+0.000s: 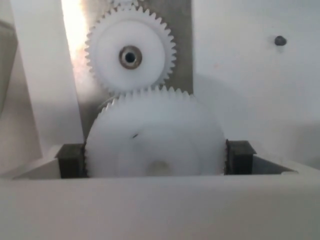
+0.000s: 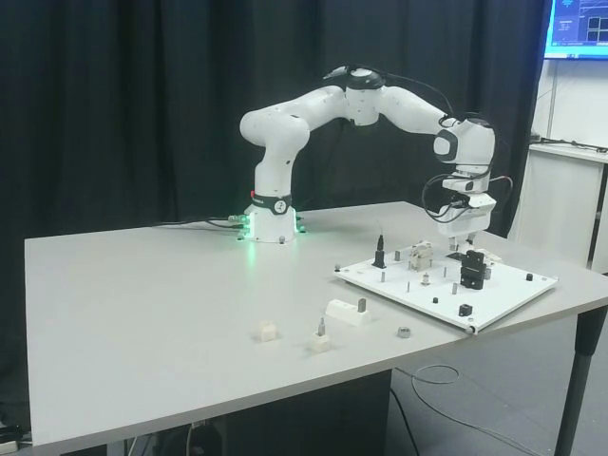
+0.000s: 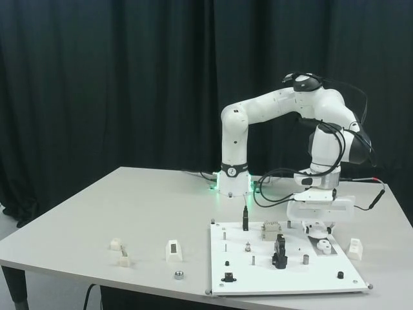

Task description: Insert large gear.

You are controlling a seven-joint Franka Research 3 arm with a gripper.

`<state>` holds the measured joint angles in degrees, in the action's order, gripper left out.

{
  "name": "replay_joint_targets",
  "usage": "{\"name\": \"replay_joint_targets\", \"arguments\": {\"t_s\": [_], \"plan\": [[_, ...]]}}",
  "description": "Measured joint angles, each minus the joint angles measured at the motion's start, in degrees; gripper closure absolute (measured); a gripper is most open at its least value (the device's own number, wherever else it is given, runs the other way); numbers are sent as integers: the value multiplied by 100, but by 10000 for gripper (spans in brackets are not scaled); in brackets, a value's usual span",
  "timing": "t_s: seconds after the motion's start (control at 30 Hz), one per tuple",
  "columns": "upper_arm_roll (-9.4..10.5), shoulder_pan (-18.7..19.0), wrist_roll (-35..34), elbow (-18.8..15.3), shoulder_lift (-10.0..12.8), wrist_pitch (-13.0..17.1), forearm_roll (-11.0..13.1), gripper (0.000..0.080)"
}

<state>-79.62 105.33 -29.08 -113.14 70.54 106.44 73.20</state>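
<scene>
White and toothed all round, the large gear (image 1: pixel 155 135) sits squarely between the two black finger pads (image 1: pixel 240 156) in the wrist view, and the gripper (image 1: pixel 156 159) is clamped on it, one pad pressing each side of the rim, so the jaws stand only as wide as the gear itself. Just beyond it lies a smaller white gear (image 1: pixel 130 50) with a metal hub at its centre, resting on a grey metal plate (image 1: pixel 180 30); the teeth of the two gears come right up against each other along the large gear's far edge, though whether they actually mesh cannot be told. Out from there, the white assembly board (image 2: pixel 513 294) carries the plate, and a small black screw head (image 1: pixel 280 41) shows on the board's bare surface to one side. From the first room view the gripper (image 2: pixel 460 237) hangs low over the far part of the board, wrist pointing straight down; the second room view has the gripper (image 3: pixel 317 226) right down at the board's (image 3: pixel 258 284) back right area, with a small white gear (image 3: pixel 323 245) lying just in front of it. Loose white blocks (image 2: pixel 347 311) and a metal nut (image 2: pixel 403 332) rest on the grey table (image 2: pixel 142 304) well apart from the board. A screen in the room's upper corner (image 2: pixel 576 28) shows writing too small to read.
</scene>
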Motion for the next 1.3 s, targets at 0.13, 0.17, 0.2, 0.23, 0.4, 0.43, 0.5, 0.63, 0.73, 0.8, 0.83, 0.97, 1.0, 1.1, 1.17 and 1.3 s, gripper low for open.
{"name": "replay_joint_targets", "arguments": {"t_s": [0.13,0.17,0.2,0.23,0.4,0.43,0.5,0.63,0.73,0.8,0.83,0.97,1.0,1.1,1.17,1.3], "plan": [[43,0,0,15,-5,-2,0,209],[55,0,0,20,-7,-2,0,209],[64,0,0,25,-9,-2,0,209],[65,1,0,30,-10,-3,0,209],[74,2,-15,56,-36,-46,0,209],[75,2,-20,60,-41,-56,0,209],[76,2,-30,66,-50,-80,0,209],[76,2,-35,72,-54,-104,-3,209],[76,2,-36,72,-54,-104,-6,209],[76,1,-38,72,-54,-104,-8,209],[76,0,-42,72,-54,-104,-8,209],[76,-7,-66,72,-54,-104,-9,209],[76,-10,-69,72,-54,-104,-9,209],[76,-21,-72,72,-54,-101,-9,209],[77,-32,-72,72,-54,-98,-9,209],[83,-55,-72,74,-53,-81,-9,209]]}}
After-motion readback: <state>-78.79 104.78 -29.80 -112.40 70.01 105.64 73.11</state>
